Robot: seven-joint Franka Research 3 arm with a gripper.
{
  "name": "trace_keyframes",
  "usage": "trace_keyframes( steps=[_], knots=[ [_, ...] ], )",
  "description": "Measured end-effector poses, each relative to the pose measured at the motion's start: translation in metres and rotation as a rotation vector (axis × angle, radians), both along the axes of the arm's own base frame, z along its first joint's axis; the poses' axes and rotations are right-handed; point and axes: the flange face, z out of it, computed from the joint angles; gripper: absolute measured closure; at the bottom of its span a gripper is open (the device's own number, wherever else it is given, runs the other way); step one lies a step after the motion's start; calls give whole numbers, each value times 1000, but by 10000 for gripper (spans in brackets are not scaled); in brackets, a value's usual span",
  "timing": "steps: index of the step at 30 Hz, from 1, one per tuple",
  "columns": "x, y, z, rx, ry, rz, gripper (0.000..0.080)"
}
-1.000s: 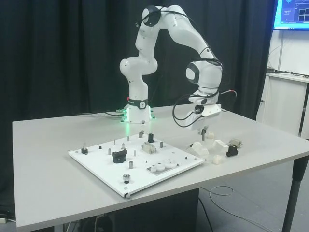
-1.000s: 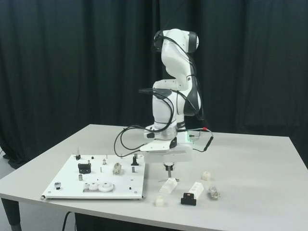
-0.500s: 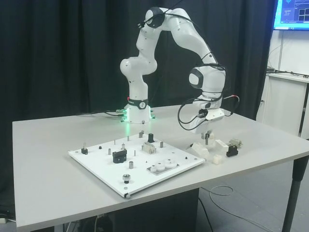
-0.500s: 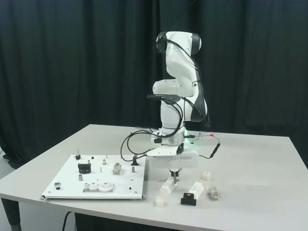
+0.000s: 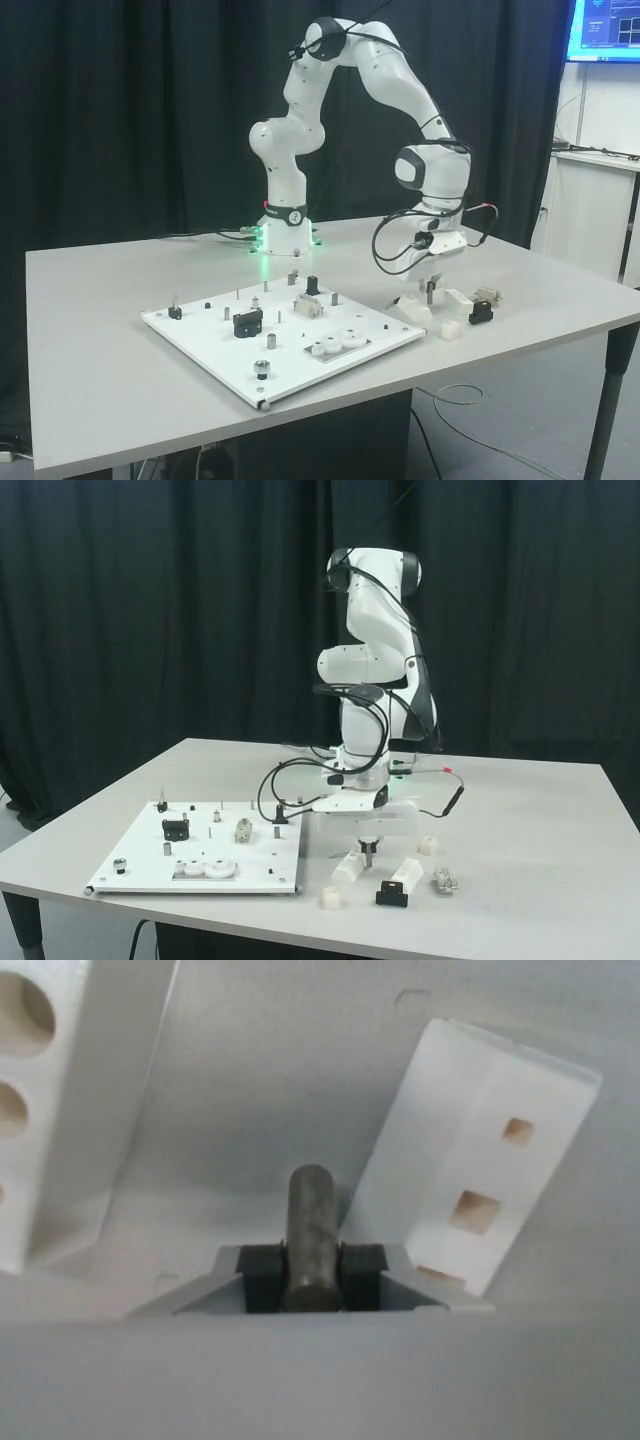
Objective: Place round peg 3.
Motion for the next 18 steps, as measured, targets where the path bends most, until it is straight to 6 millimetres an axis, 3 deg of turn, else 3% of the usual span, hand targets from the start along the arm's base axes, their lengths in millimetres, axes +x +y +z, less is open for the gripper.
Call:
trace_keyframes(
  steps=[7,8,13,14,18],
  knots=[
    [-1,6,-1,-2,2,-2,689],
    [-2,7,-1,-2,2,-1,568],
    [-2,9,-1,-2,2,3,568],
    [-2,9,-1,-2,1,3,204],
    [-1,10,0,-2,-1,3,204]
  ],
)
